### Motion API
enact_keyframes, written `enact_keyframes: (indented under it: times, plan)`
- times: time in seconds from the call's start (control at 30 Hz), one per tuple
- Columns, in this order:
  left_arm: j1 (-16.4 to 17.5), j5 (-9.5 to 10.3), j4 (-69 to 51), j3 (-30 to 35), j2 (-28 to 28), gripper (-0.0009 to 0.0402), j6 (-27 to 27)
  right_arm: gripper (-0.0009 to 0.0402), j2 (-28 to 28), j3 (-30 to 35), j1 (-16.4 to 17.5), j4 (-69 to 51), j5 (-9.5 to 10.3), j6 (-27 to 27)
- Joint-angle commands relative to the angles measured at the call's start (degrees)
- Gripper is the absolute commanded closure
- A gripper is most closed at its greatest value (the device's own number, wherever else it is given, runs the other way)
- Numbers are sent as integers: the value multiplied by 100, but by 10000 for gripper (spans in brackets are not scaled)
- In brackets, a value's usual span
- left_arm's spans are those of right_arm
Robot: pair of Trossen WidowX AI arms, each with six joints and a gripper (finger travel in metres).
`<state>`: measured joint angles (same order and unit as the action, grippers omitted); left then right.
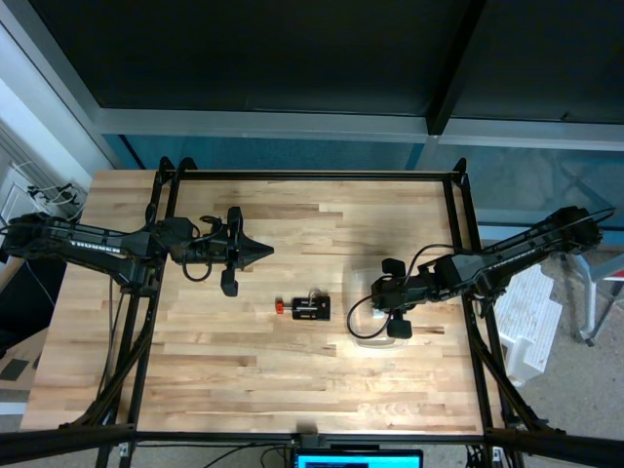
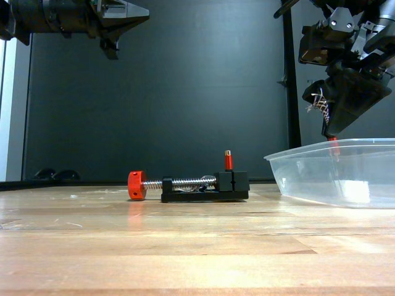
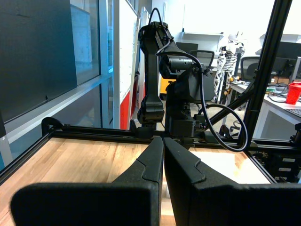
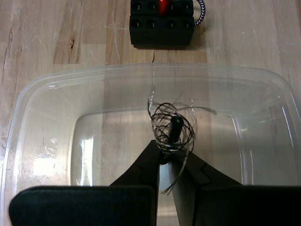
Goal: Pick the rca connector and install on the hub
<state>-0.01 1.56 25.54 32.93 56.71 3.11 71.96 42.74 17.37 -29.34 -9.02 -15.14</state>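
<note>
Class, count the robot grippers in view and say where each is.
2. The left gripper, shut and empty, hangs high, left of and beyond the hub. The right gripper is over the clear tray, shut on the rca connector.

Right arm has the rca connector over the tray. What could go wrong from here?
1. The right gripper pinches the rca connector only at its fingertips, so it could tilt or slip during the carry.
2. Thin wire loops tangle around the connector. They could snag the rim of the clear tray or foul seating on the hub.
The left gripper is shut and raised over the table's left side, so it is unlikely to interfere.
</note>
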Motion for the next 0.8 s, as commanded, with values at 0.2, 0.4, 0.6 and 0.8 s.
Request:
enact_keyframes:
  times: [0.2, 0.4, 0.6, 0.8]
  plan:
    - [0, 0, 2, 0, 2, 393, -2, 393, -68, -76, 48, 15, -2, -39]
    - [0, 0, 2, 0, 2, 393, -2, 393, -120, -105, 61, 28, -7, -48]
    - [0, 0, 2, 0, 2, 393, -2, 393, -87, -35, 63, 328, -39, -85]
    - [0, 0, 0, 0, 2, 393, -2, 393, 245, 474, -63, 522, -70, 109]
